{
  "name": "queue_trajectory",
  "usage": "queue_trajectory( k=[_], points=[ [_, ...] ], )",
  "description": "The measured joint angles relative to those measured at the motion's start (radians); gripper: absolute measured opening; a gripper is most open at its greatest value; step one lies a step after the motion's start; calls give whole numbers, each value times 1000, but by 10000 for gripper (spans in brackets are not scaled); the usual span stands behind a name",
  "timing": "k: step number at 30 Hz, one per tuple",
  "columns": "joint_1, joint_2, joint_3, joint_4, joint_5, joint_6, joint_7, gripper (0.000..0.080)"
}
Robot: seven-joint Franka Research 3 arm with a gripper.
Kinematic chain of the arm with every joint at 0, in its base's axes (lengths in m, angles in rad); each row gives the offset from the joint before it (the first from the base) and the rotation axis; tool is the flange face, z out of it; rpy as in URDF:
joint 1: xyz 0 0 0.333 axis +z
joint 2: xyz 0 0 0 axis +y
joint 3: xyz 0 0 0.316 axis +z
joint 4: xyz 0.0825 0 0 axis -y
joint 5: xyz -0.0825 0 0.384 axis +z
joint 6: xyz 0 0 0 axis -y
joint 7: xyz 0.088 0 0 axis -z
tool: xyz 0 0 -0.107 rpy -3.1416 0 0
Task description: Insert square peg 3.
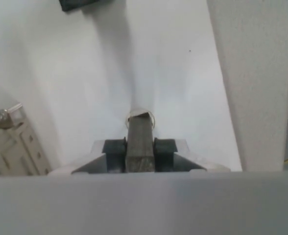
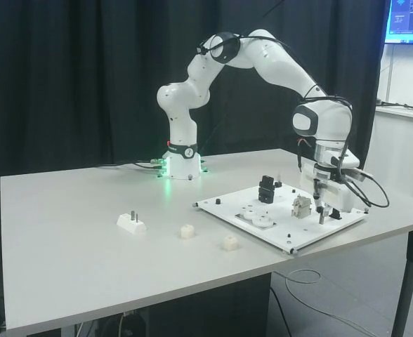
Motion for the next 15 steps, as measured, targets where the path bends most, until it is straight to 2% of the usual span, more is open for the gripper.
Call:
queue_trajectory(
  k=[15],
  points=[
    [1,2,0,-1,-1,17,-60,114]
  ],
)
